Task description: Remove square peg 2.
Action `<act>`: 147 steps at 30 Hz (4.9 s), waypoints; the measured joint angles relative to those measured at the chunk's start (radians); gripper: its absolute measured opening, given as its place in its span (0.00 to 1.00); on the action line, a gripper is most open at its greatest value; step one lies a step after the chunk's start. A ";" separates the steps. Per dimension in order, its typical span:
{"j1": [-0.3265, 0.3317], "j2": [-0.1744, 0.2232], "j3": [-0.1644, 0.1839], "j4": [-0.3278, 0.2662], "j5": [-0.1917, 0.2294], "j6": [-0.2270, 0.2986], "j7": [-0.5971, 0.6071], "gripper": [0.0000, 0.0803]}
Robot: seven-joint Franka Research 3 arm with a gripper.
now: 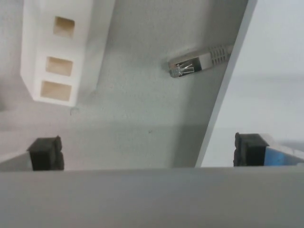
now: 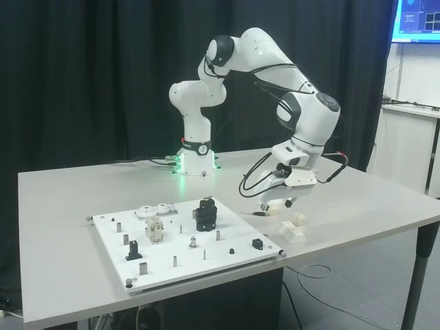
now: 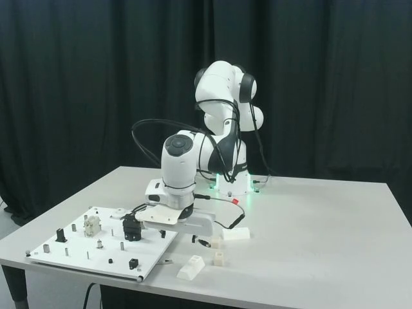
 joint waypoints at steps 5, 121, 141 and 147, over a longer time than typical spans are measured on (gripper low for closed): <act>-0.002 -0.002 0.001 -0.004 -0.004 0.005 0.001 1.00; -0.190 -0.158 -0.009 -0.280 0.020 0.411 -0.109 1.00; -0.236 -0.147 -0.033 -0.291 0.152 0.481 -0.256 1.00; -0.242 -0.136 -0.035 -0.291 0.178 0.496 -0.284 1.00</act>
